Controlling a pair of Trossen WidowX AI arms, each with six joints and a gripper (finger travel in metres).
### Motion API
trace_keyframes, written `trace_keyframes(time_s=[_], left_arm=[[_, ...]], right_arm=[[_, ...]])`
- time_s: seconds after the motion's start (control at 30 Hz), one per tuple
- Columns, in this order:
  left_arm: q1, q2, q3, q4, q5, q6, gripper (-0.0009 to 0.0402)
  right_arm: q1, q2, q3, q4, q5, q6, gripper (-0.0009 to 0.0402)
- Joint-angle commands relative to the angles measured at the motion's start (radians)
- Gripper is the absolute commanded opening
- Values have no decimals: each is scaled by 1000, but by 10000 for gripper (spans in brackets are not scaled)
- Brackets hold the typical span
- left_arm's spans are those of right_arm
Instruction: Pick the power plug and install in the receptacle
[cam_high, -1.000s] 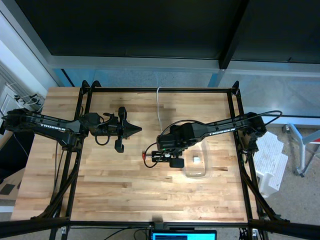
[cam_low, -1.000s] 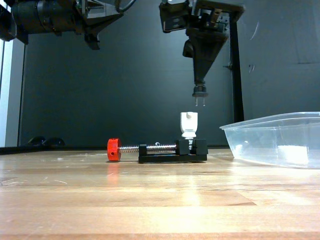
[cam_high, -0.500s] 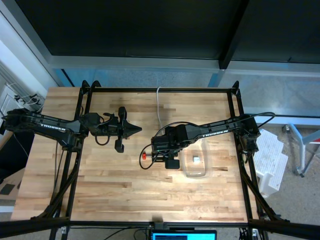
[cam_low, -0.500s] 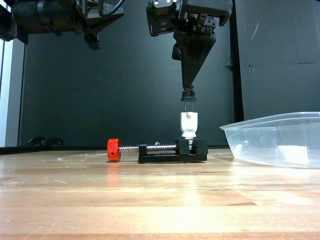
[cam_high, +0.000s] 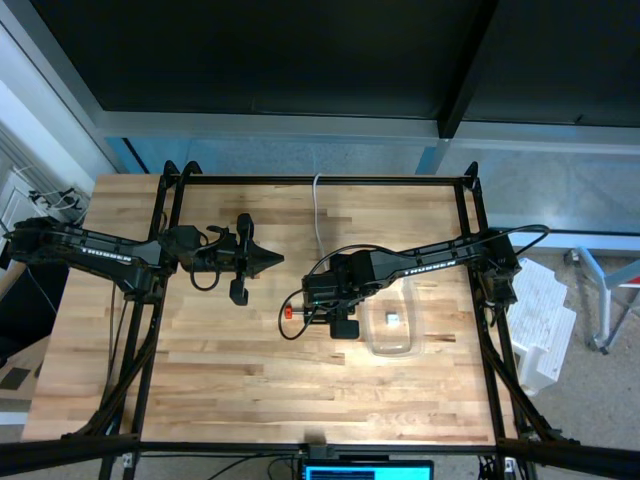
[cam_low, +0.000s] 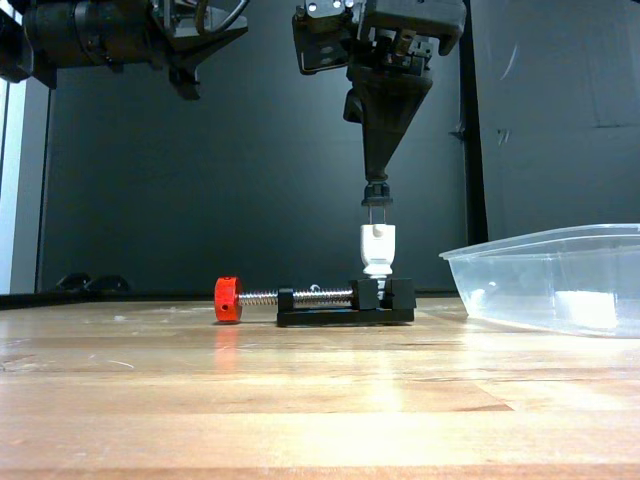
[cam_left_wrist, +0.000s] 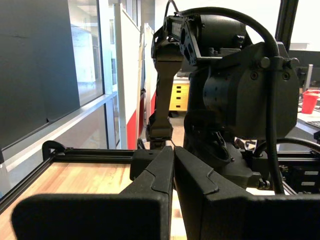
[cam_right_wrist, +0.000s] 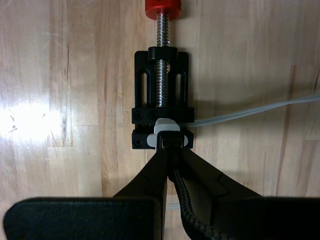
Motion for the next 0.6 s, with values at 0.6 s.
trace_keyframes(time_s=[0.6], left_arm=[[0, 0, 0, 0, 0, 0, 0]], right_arm=[[0, -1, -106, 107, -9, -8, 0]])
